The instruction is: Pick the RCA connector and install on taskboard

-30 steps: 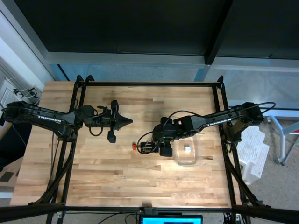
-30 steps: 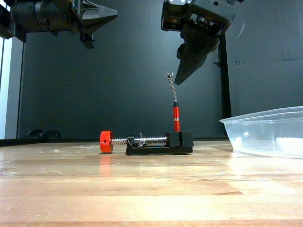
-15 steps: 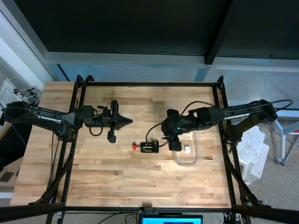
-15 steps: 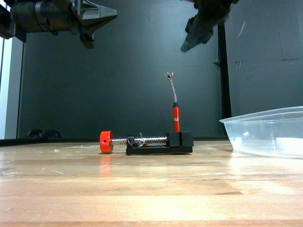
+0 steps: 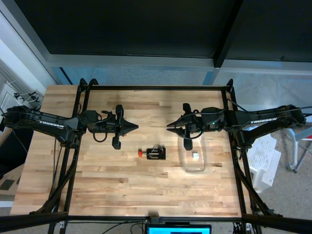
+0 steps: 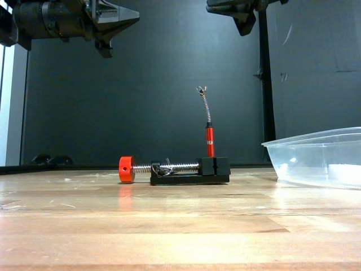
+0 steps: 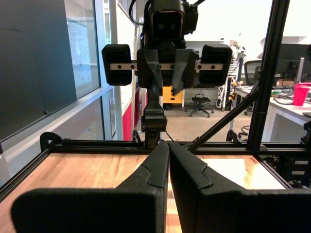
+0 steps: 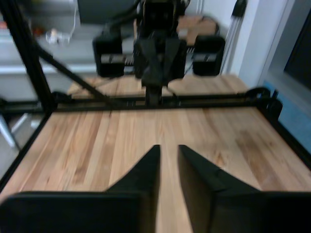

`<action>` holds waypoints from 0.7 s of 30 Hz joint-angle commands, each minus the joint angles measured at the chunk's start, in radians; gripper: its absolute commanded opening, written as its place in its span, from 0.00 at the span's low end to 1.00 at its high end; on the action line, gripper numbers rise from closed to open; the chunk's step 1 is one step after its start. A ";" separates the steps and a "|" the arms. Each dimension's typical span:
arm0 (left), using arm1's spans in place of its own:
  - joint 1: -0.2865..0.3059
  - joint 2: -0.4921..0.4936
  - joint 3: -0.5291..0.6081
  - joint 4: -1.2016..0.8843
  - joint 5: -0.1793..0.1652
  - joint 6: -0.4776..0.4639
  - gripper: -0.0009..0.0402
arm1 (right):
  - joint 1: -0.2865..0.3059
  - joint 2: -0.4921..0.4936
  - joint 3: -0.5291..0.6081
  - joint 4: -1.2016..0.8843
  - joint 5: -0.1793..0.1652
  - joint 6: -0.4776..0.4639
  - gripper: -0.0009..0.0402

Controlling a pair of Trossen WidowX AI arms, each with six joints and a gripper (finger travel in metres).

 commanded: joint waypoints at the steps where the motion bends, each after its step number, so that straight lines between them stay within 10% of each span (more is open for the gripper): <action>1: 0.000 0.000 0.000 0.000 0.000 0.000 0.02 | -0.001 -0.015 -0.058 0.103 -0.001 -0.002 0.02; 21: 0.000 0.000 0.000 0.000 0.000 0.000 0.02 | -0.035 -0.085 -0.261 0.408 -0.070 -0.007 0.02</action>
